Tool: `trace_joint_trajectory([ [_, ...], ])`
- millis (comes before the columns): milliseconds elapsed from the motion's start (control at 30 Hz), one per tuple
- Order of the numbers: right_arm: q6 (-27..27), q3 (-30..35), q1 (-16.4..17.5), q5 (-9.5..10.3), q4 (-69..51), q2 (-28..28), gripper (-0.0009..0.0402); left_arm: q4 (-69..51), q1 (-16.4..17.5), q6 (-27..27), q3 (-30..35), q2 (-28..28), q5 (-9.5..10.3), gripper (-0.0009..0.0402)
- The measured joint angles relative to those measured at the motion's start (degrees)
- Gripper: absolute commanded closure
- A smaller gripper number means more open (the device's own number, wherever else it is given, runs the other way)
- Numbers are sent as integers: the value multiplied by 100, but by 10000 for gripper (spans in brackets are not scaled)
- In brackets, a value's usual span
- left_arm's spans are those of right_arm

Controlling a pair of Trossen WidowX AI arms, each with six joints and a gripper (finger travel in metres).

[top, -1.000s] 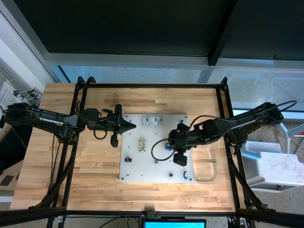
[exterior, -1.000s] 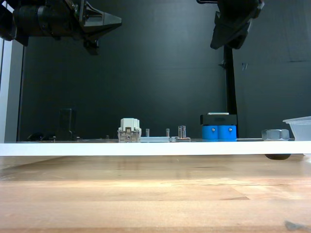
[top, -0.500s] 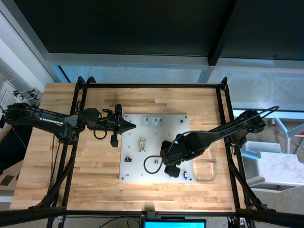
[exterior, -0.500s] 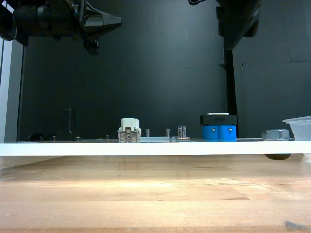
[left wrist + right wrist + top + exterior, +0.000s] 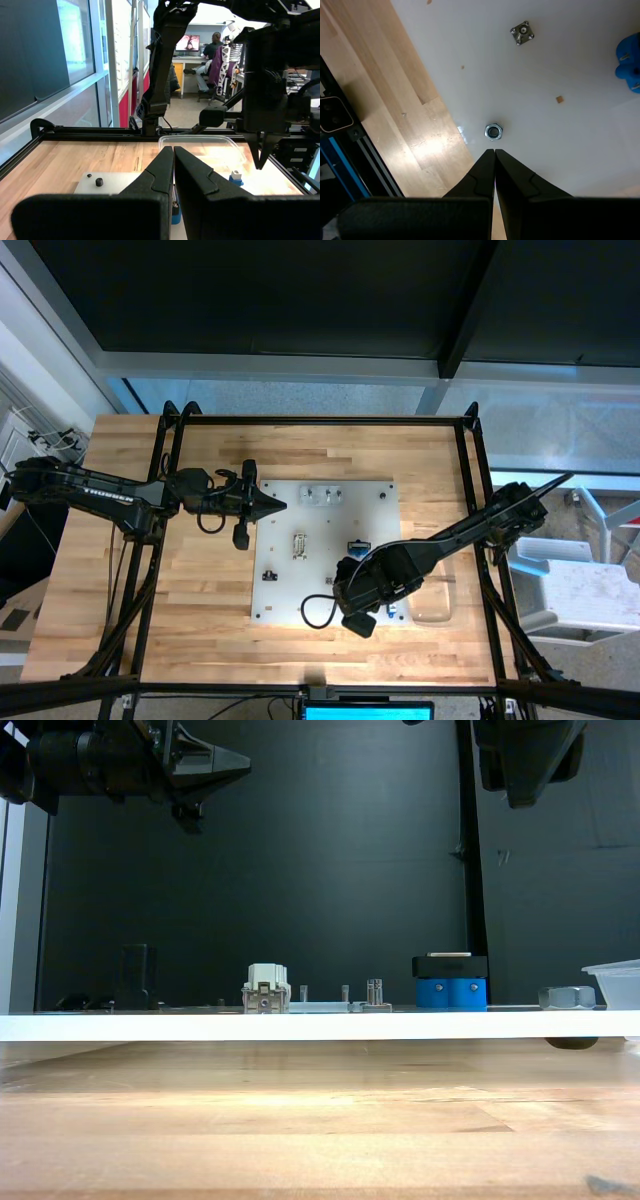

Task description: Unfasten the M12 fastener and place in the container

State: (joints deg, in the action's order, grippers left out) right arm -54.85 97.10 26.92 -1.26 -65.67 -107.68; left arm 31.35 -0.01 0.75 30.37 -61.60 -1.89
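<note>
Hovering over the near right edge of the white board (image 5: 280,580), the right end effector (image 5: 495,151) is pressed together above the M12 fastener (image 5: 493,131), which sits there outside the container (image 5: 440,606). The left end effector (image 5: 174,150), also pressed together, hangs at the board's left edge.

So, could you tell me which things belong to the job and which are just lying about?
Job: M12 nut on the board; clear container; right pincer, shut, over the board by the nut.
Not involved: blue block; white connector; silver post; left pincer, shut, high at board's left edge.
</note>
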Motion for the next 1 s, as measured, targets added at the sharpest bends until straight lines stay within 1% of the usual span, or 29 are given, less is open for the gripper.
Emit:
trace_joint_trajectory([
  [133,-107,0,52,4,-13,-129,393,0,0,2,0,0,0,393],
  [300,-328,0,83,129,-17,-271,393,-2,0,0,0,0,-2,393],
  [367,-385,0,90,144,-50,-334,393,-2,0,0,0,0,-2,393],
  [533,-483,208,98,142,-214,-592,392,0,0,0,-2,0,-2,393],
  [600,-483,286,107,125,-278,-667,385,-2,0,2,0,0,-2,393],
  [700,-483,297,116,105,-299,-713,357,-2,0,0,0,0,0,393],
  [1000,-535,275,120,83,-278,-918,227,-2,0,0,-2,0,-2,393],
])
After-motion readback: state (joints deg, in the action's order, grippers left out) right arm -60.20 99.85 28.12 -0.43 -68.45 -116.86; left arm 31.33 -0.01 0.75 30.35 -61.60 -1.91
